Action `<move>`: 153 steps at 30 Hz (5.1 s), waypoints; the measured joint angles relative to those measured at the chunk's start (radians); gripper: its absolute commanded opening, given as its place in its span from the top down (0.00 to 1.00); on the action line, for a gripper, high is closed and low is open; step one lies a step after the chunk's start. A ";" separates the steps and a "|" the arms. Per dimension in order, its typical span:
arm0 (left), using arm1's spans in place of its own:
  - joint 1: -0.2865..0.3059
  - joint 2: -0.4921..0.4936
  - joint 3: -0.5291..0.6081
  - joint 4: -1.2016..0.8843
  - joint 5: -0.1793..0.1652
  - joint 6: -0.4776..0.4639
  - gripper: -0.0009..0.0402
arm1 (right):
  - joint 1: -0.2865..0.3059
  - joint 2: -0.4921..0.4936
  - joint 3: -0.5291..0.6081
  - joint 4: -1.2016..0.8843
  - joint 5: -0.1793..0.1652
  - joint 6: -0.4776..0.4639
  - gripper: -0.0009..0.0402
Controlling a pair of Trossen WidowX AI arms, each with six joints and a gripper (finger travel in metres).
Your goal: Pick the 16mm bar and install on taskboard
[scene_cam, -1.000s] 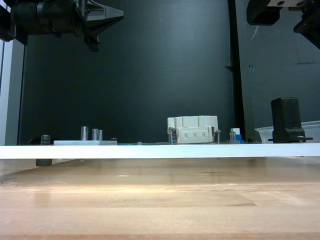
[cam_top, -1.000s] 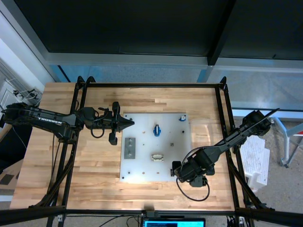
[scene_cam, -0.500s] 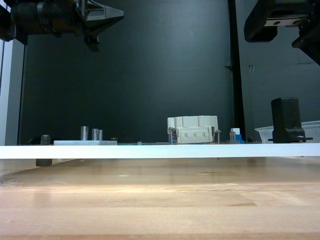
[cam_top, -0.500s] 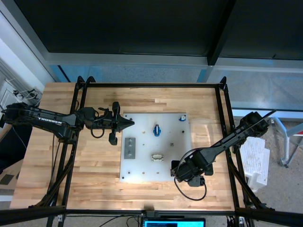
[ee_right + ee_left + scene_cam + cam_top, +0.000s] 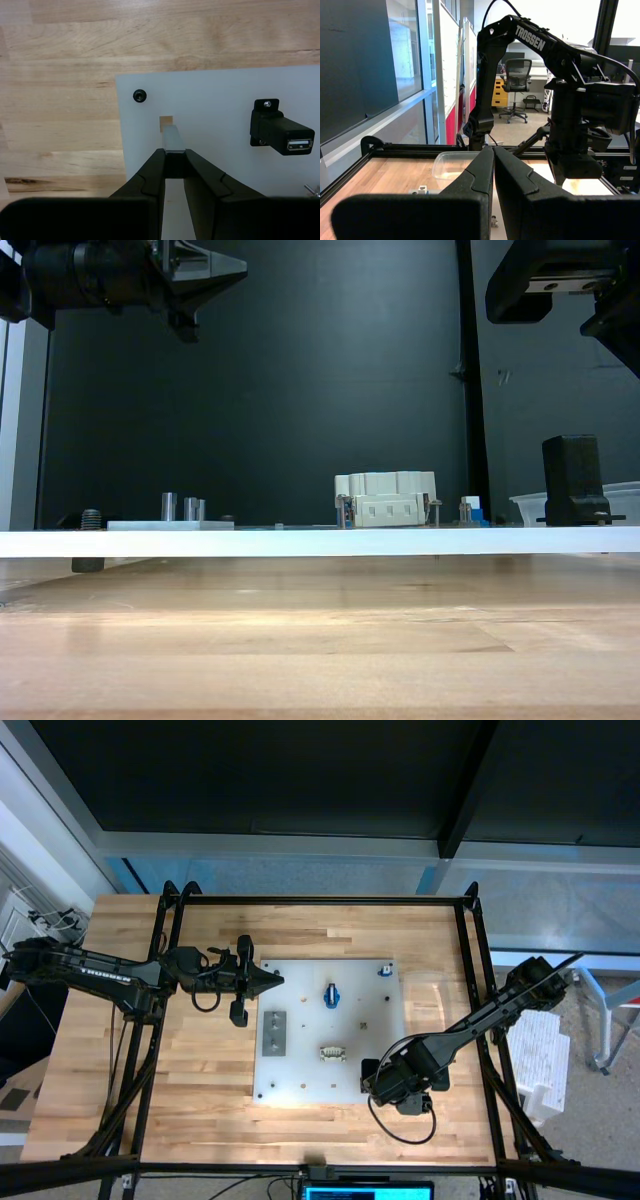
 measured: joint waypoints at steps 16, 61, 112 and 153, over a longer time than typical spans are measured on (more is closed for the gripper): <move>0.000 0.000 0.000 0.000 0.000 0.000 0.98 | 0.010 0.011 -0.001 -0.006 0.008 -0.006 0.98; 0.000 0.000 0.000 0.000 0.000 0.000 0.98 | 0.026 0.023 -0.002 0.013 0.018 -0.018 0.98; 0.000 0.000 0.000 0.000 0.000 0.000 0.98 | 0.033 0.023 -0.098 0.119 0.018 -0.016 0.76; 0.000 0.000 0.000 0.000 0.000 0.000 0.98 | 0.034 -0.075 -0.015 0.004 0.053 0.024 0.56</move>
